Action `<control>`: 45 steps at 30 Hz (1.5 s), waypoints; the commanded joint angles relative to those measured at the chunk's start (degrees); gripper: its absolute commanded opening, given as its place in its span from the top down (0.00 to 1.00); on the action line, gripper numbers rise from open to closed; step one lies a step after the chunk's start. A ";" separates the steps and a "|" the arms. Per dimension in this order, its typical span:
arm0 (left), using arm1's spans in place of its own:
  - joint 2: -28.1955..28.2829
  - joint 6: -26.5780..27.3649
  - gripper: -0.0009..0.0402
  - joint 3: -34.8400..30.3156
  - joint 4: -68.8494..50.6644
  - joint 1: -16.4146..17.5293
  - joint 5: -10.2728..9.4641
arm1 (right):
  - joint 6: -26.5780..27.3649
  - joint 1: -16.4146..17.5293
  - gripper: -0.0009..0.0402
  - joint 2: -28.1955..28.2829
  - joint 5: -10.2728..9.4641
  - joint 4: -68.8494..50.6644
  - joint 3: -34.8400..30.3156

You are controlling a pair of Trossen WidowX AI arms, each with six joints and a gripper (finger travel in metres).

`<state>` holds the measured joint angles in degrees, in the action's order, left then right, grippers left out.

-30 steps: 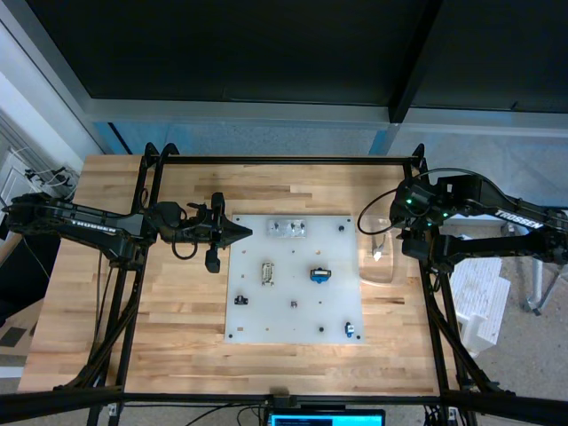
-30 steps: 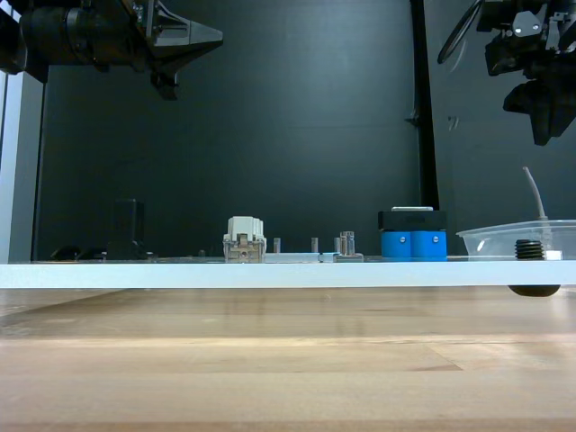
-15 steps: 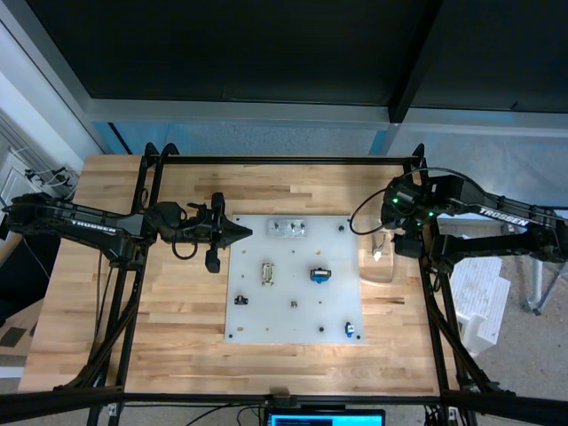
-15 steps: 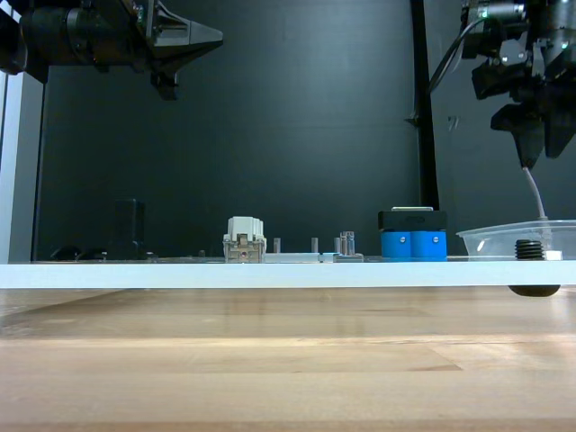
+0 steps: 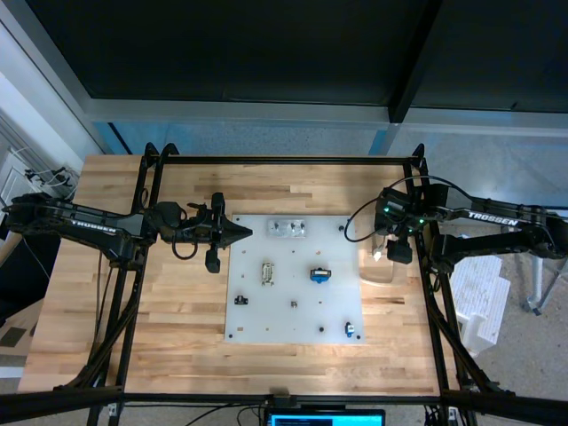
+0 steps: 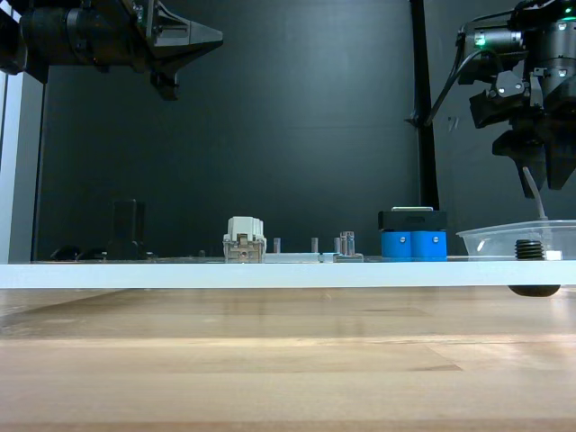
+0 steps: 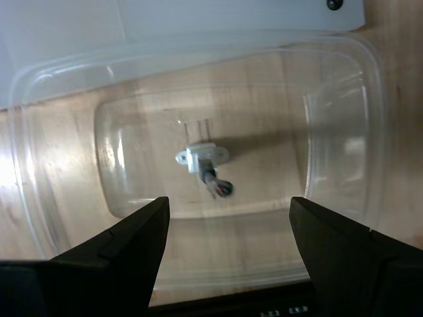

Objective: Pick the RJ45 connector and install on taskboard

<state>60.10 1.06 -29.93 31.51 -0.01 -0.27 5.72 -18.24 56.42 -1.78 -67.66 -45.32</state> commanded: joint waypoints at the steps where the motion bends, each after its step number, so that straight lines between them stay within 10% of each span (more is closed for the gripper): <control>1: 0.00 0.00 0.98 -0.02 0.02 0.02 0.00 | -2.62 1.09 0.36 0.92 -1.29 0.72 0.20; 17: 0.00 0.00 0.98 -0.02 0.02 0.02 0.00 | -12.72 2.84 0.36 4.09 0.24 6.23 2.47; 45: 0.00 0.00 0.98 -0.02 0.02 0.02 0.00 | -12.57 3.28 0.56 8.00 0.22 6.93 3.65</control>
<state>60.10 1.06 -29.95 31.51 -0.01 -0.30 -6.79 -14.96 64.29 -1.58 -60.71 -41.56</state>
